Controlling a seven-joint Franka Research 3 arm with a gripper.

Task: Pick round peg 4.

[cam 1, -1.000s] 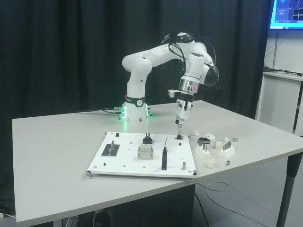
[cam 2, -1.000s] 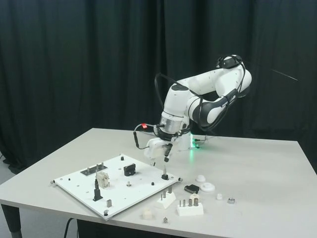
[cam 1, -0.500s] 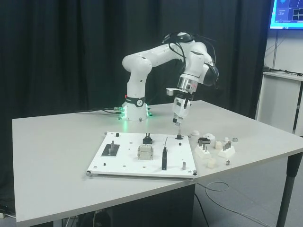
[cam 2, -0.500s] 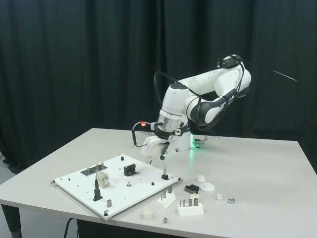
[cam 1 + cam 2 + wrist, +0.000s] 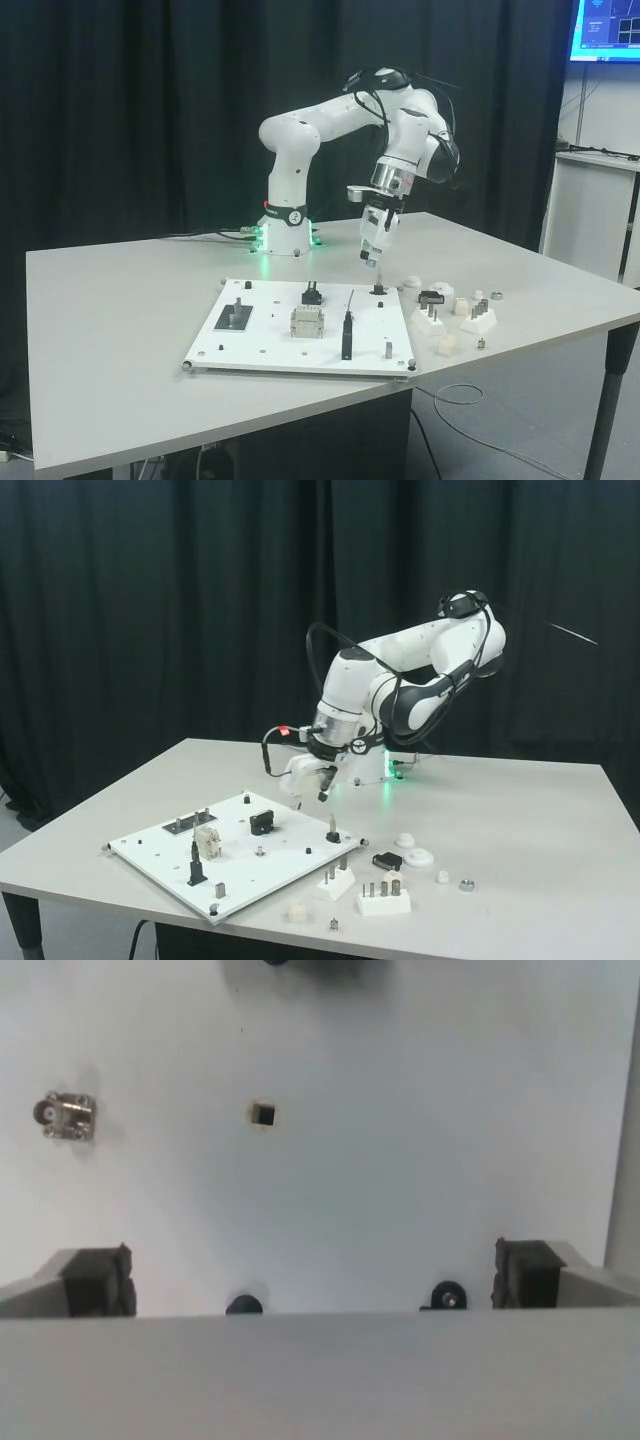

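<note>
No writing shows; the hand [image 5: 315, 1278] hangs spread above the white board [image 5: 240, 855].

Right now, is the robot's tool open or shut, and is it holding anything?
Tool: open, holding nothing, up above the white board.

The gripper [image 5: 368, 250] hung in open air above the white board [image 5: 270, 335]; 1 upright peg [image 5: 331, 827] stood just below.
</note>
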